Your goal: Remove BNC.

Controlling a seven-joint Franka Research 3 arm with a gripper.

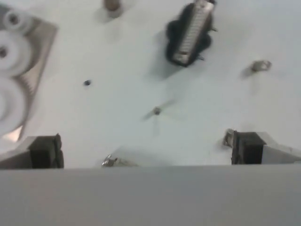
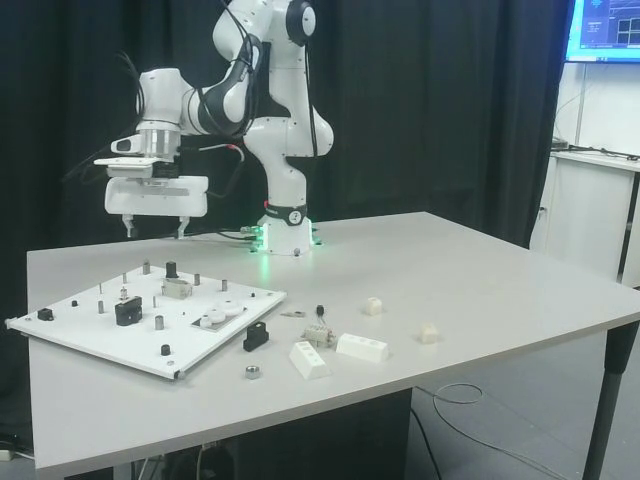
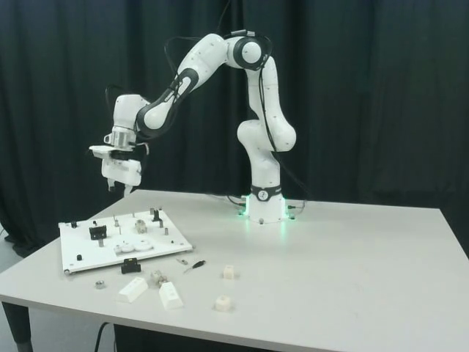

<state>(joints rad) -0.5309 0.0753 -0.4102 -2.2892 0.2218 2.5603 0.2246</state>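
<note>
The white task board (image 2: 230, 330) lies on the left of the grey table, also seen as white task board (image 3: 172, 246). Several small metal posts and fittings stand on it. One stubby metal fitting (image 1: 113, 5) and a small metal piece (image 1: 110, 161) show in the wrist view; I cannot tell which is the BNC. My gripper (image 2: 153, 226) hangs well above the board's far side, open and holding nothing. In the wrist view my gripper (image 1: 146, 149) shows both black pads (image 1: 247, 147) wide apart over bare board.
On the board sit a black multi-pin connector (image 1: 188, 35), white gears (image 1: 9, 47) and a black block (image 2: 128, 313). In front of the board lie white blocks (image 2: 308, 359), a nut (image 2: 252, 372), a black part (image 2: 256, 337) and small cubes (image 2: 429, 333).
</note>
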